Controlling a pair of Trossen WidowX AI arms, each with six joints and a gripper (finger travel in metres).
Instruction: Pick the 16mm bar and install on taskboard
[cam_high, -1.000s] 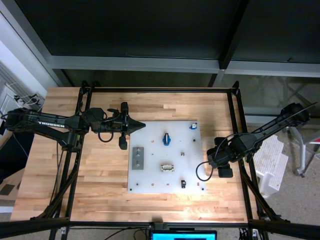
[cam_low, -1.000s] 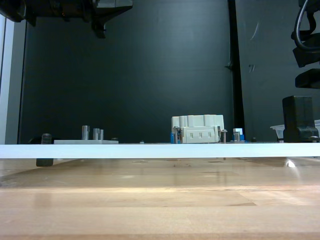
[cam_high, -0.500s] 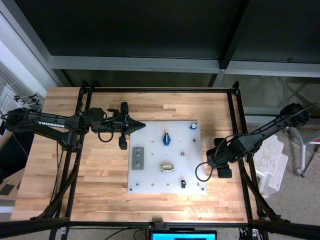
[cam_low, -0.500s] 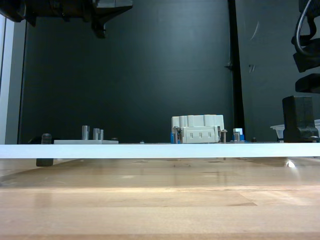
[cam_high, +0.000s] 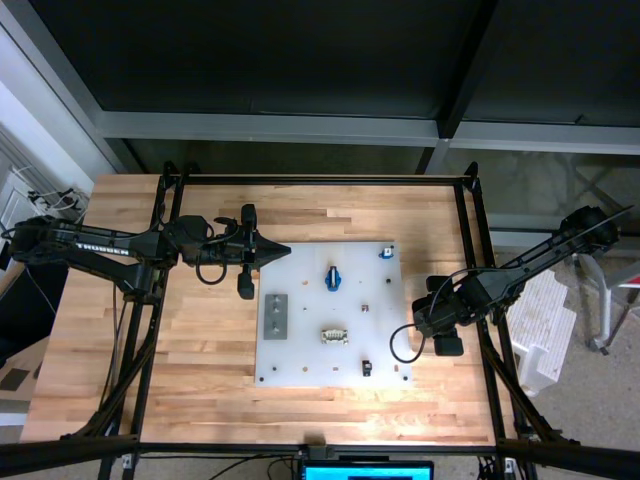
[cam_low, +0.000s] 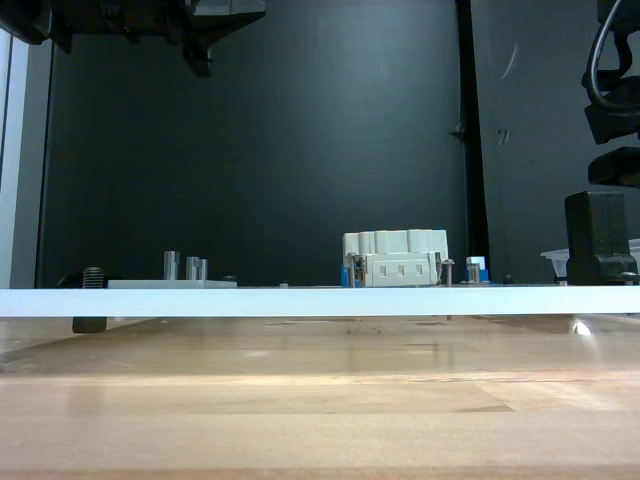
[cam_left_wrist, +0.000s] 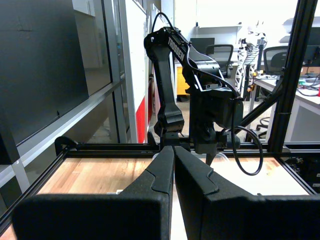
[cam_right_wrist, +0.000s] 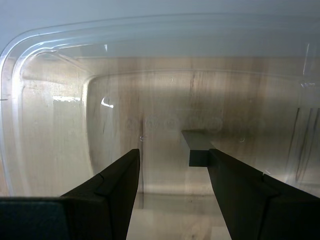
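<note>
The left gripper (cam_high: 281, 249) hangs high over the table, just off the far left corner of the taskboard (cam_high: 300, 352), pointing right toward it. Its fingers (cam_left_wrist: 161, 170) are pressed together, with nothing between them. On the left part of the white board sits a grey block (cam_high: 275, 318) with short metal pegs (cam_low: 171, 265) standing upright in it (three show in the low view). Further right come a blue part (cam_high: 333, 278) toward the far side and a white connector (cam_high: 335, 336) nearer. The right gripper (cam_high: 432, 322) is just beyond the board's right edge, aimed down into a clear plastic tray (cam_right_wrist: 30, 100) on the wooden table. Its fingers (cam_right_wrist: 117, 175) stand apart, and a small dark piece (cam_right_wrist: 197, 147) shows between them. Whether that is the 16mm bar I cannot tell, nor can I find the bar elsewhere. A black block (cam_low: 598, 235) stands by the board's right edge, near side.
</note>
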